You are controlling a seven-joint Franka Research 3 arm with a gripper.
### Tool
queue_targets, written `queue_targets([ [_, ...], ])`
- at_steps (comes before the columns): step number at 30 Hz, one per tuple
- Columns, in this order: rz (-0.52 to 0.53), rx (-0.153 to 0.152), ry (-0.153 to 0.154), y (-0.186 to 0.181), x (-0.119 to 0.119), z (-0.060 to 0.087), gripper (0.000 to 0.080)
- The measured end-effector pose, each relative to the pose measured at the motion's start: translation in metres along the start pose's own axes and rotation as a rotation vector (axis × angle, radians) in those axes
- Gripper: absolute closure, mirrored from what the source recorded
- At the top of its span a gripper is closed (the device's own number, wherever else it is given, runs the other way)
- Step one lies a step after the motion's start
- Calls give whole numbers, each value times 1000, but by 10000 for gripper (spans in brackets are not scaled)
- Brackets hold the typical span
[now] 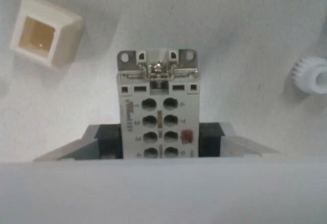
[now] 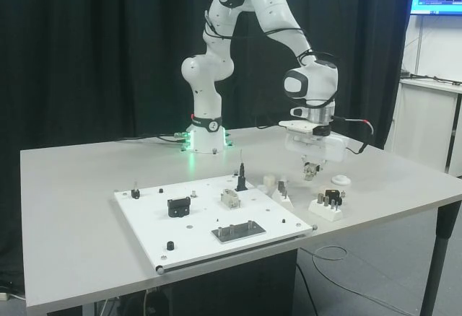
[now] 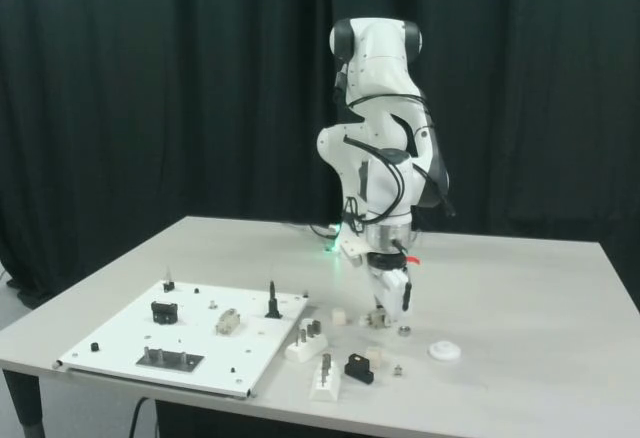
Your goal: Insert waterproof.
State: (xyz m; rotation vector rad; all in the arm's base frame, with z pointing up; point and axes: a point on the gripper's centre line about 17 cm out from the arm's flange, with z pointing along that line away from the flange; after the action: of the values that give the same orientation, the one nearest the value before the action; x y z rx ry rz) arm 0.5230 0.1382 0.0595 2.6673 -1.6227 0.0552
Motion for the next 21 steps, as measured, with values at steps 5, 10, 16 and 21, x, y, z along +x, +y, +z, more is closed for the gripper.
queue_targets([
  [5,-1,0,1,0,1,0,492],
  [10,-3,0,3,0,1,0,492],
  [16,-8,-1,6,0,2,0,492],
  [21,-19,0,11,0,4,-1,492],
])
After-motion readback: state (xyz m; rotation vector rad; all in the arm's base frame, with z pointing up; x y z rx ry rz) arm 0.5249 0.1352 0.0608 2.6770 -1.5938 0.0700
